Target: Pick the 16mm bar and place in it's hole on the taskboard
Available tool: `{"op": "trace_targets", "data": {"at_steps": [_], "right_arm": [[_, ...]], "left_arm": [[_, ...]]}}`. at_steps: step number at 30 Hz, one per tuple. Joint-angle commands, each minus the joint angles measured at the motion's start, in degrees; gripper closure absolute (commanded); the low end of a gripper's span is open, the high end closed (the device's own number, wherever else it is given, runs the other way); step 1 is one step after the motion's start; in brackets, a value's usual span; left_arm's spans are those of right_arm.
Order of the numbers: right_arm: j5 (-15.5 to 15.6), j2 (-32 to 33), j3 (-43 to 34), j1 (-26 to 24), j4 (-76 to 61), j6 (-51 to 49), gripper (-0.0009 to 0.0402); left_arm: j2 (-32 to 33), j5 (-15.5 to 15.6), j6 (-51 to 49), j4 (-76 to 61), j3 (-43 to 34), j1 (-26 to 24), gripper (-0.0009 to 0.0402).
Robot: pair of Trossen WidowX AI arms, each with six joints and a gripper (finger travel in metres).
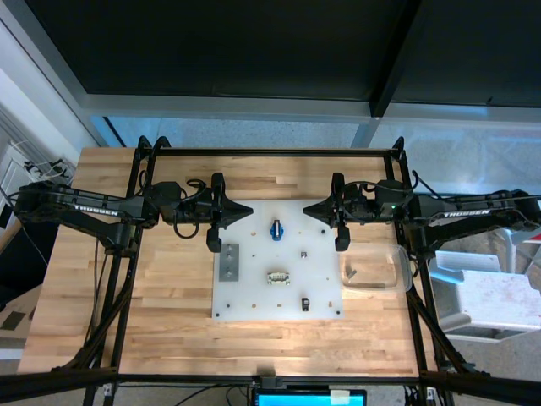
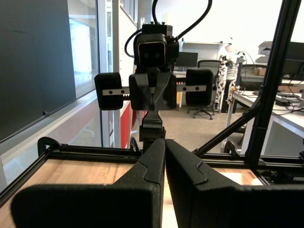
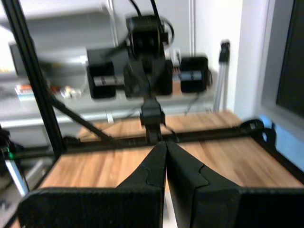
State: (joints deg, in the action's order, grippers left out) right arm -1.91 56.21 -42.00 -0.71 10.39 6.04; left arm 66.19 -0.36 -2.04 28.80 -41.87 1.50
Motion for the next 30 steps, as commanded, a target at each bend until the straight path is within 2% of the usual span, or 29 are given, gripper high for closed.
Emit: {"op": "trace_targets", "data": {"at_steps": [1,13,22,30], "right_arm": [[-2.8,0.3,-5.1,0.0,-15.2,-0.4,0.0394],[-3.0,3.6,-22.1,0.7,-57.9,2.5,0.0394],[-3.0,9.7,-31.4,3.0,-77.3,7.5,0.0394],[-3.0,14.4,-35.3,6.6,-86.5,11.8,0.0394]], "left_arm": [[0.0,0.0,0.0,0.0,0.0,0.0,0.0393],[0.0,0.0,0.0,0.0,0.0,0.0,0.0393],[0.0,0.0,0.0,0.0,0.0,0.0,0.0393],[0.0,0.0,0.0,0.0,0.0,0.0,0.0393]]}}
